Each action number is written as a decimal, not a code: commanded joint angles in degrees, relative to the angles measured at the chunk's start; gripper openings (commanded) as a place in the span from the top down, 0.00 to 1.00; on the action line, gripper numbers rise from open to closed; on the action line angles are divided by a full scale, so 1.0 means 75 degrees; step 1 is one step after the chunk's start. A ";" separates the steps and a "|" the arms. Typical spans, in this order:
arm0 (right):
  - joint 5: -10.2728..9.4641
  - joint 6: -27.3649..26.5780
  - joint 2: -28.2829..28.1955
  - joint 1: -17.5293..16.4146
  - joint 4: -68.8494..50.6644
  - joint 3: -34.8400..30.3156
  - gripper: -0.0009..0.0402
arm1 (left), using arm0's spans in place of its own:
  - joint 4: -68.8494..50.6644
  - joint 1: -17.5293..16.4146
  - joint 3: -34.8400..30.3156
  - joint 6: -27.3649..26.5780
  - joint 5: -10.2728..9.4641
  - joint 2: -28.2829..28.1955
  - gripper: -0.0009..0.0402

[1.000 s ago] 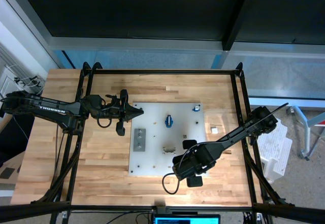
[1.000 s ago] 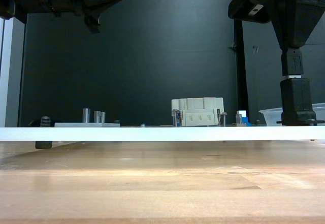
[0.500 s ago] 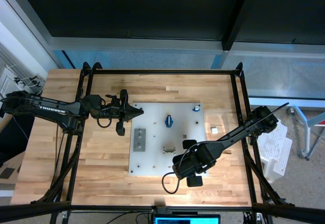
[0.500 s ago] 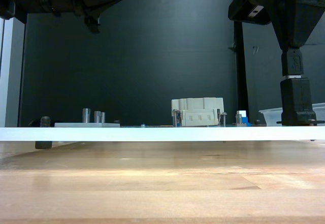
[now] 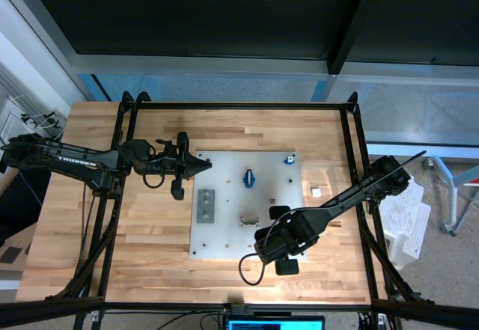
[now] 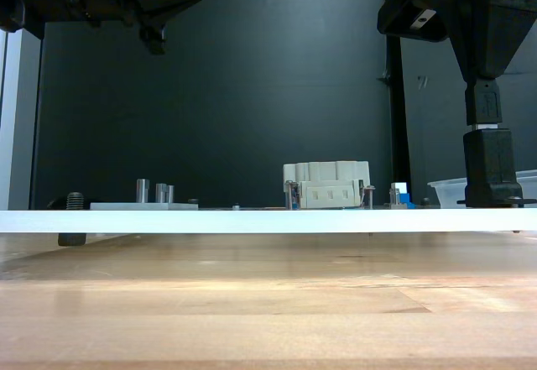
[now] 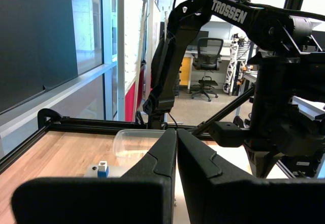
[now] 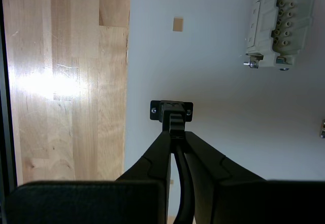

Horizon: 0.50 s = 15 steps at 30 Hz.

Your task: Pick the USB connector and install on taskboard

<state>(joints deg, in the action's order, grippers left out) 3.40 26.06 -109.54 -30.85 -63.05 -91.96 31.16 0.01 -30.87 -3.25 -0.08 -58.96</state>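
The USB connector [image 6: 484,106] is a small dark plug hanging upright, with my right gripper [image 6: 484,75] shut on it. Its tip meets the top of the black socket [image 6: 491,169] on the white taskboard [image 6: 252,221]. In the right wrist view the USB connector [image 8: 175,124] sits between the closed fingers, right at the socket [image 8: 171,108]. From above, my right gripper [image 5: 271,246] hovers over the near right part of the taskboard [image 5: 224,242]. My left gripper [image 5: 203,165] is shut and empty, held high by the board's far left corner.
On the board stand a blue knob [image 5: 248,178], a grey two-hole block [image 5: 205,204] and a silvery multi-pin connector [image 5: 248,220]. A clear tray [image 5: 323,176] holding a small white piece [image 5: 316,191] lies right of the board. Black frame rails border the table.
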 commanded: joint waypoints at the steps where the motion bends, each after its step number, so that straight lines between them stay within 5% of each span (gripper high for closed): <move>1: 0.0000 0.0006 0.0026 0.0003 0.0000 -0.0003 0.89 | 0.0003 0.0000 0.0000 0.0003 0.0003 0.0000 0.98; 15: 0.0023 0.0035 0.0268 -0.0006 -0.0041 -0.0003 0.59 | 0.0003 -0.0003 -0.0003 0.0003 0.0003 0.0000 0.98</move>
<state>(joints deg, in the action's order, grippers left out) 2.85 26.26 -108.27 -30.92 -62.85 -91.70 31.20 0.01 -30.87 -3.22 -0.08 -58.94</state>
